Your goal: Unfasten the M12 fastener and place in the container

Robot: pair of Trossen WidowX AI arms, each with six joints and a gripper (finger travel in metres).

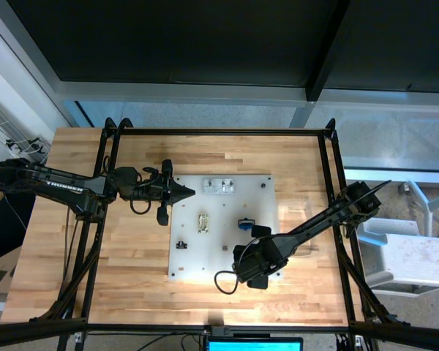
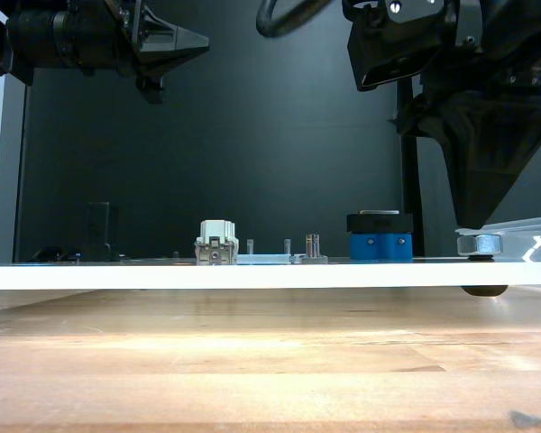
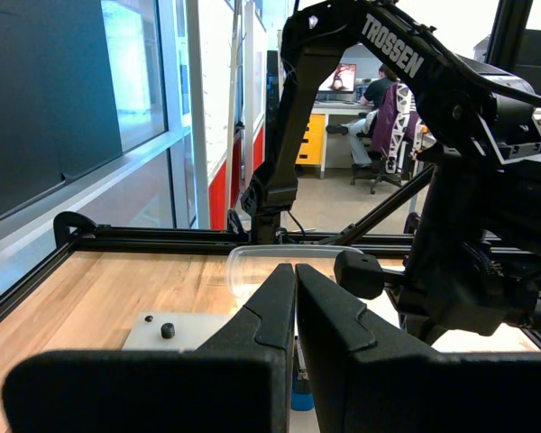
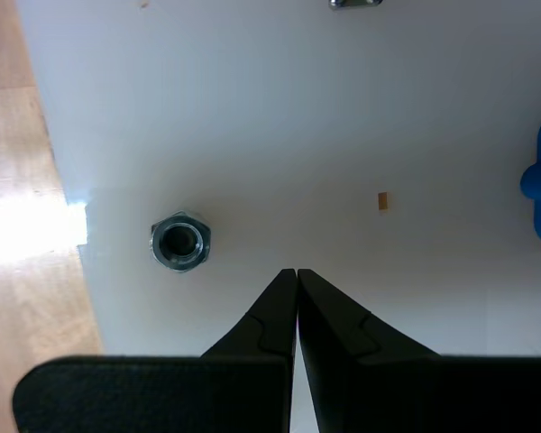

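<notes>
The M12 nut sits on its stud near the near right edge of the white board, with the dark stud showing through its bore. The right gripper hangs over that part of the board with its jaws pressed together and nothing between them. The nut lies just beside the tips, apart from them.

The low view adds height. The nut is low on the stud, close above the board's surface, and the closed tips hover just over it without clear contact. It also makes the container seem to wrap the nut. In fact the clear bin stands behind the nut, off the board's right edge. In the high view the right arm's wrist hides the nut.

The left gripper hangs high above the board's far left edge, jaws together and empty. Its wrist camera looks across the board at the right arm.

A blue block and a pale connector stand mid-board. The board lies on a wooden table inside a black frame. Beyond are windows and an office where someone sits at a desk.
</notes>
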